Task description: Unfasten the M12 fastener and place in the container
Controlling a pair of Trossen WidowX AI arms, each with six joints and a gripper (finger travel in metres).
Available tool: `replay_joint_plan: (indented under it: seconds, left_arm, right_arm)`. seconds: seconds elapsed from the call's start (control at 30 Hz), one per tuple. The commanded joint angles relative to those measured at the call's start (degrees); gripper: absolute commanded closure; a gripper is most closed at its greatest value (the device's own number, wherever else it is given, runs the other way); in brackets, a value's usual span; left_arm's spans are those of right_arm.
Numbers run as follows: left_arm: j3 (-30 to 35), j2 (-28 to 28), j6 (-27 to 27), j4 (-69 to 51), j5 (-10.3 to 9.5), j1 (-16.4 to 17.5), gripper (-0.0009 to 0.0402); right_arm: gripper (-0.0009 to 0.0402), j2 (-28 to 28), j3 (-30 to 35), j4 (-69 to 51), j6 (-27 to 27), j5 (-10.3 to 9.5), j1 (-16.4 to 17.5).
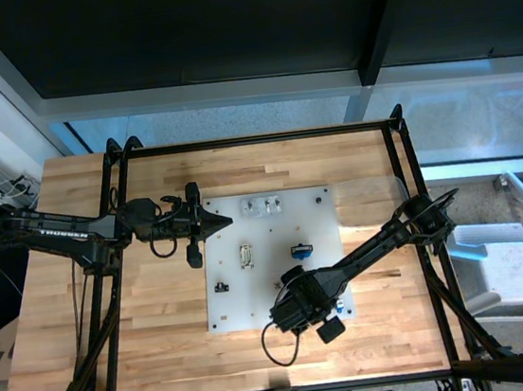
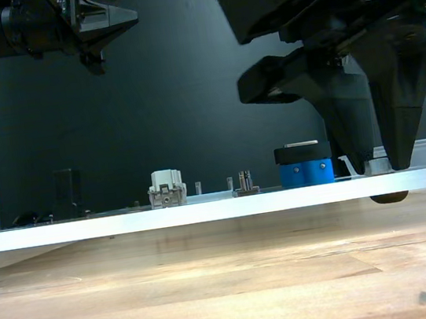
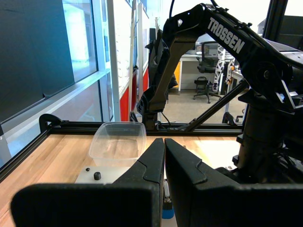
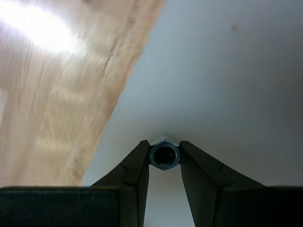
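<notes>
Wood counter (image 1: 161, 313) is carrying the white board (image 1: 254, 292), and at the board's near right edge the right claw (image 2: 377, 158) is pinching the M12 fastener (image 4: 164, 155), a small silver nut lying low against the board; we cannot tell whether it is on its stud. We are judging that only the claw's tips are biting, so a twist could be slipping off the flats. Lifting before the threads are clearing could be flicking it away short of the container (image 3: 118, 124) beside the board's far right edge. The left claw (image 3: 164, 142), pressed together, is hanging above the board's far left edge.
</notes>
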Motion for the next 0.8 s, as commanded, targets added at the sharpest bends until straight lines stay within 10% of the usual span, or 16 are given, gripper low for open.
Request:
replay_joint_plan:
  seconds: [0.03,0.47,0.8]
  left_arm:
    - [0.0,0.0,0.0,0.0,0.02,0.0,0.0393]
    - [0.0,0.0,0.0,0.0,0.02,0.0,0.0393]
    - [0.0,0.0,0.0,0.0,0.02,0.0,0.0393]
  right_arm:
    - [0.0393,0.0,0.0,0.0,-8.3,0.02,0.0]
    - [0.0393,0.0,0.0,-0.6,-43.7,0.04,-0.1]
    - [0.0393,0.0,0.0,-0.7,-50.0,0.07,-0.1]
